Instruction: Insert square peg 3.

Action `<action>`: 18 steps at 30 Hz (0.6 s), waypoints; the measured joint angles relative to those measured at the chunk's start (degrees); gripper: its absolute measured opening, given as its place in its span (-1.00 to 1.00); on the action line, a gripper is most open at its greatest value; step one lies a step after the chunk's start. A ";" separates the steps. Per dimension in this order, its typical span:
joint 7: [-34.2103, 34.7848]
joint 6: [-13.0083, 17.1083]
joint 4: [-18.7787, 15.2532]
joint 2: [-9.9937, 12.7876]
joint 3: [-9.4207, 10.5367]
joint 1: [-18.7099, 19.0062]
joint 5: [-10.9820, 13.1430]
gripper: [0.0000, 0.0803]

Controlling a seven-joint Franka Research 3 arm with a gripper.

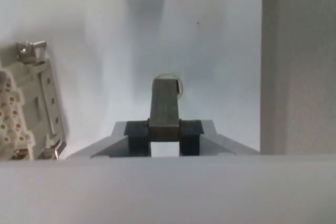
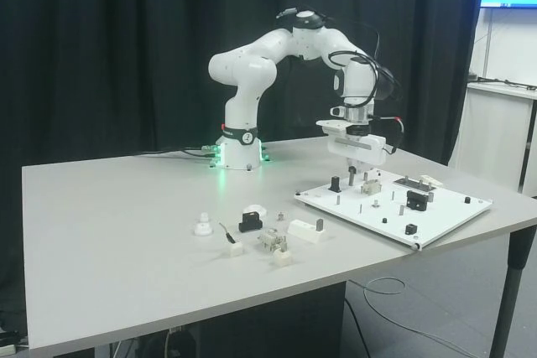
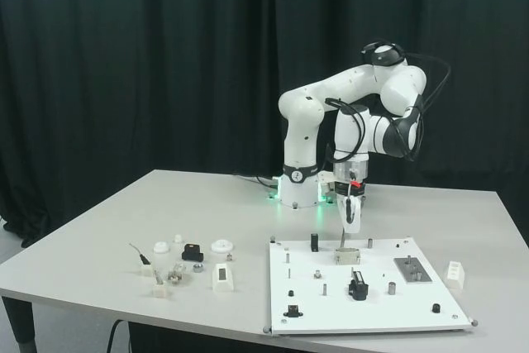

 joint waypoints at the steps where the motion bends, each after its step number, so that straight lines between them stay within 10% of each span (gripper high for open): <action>1: 0.00 0.00 0.00 -0.06 0.00 0.00 0.01 -0.72; 18: -0.27 -0.04 -0.06 -0.57 -0.05 -0.03 0.02 -0.72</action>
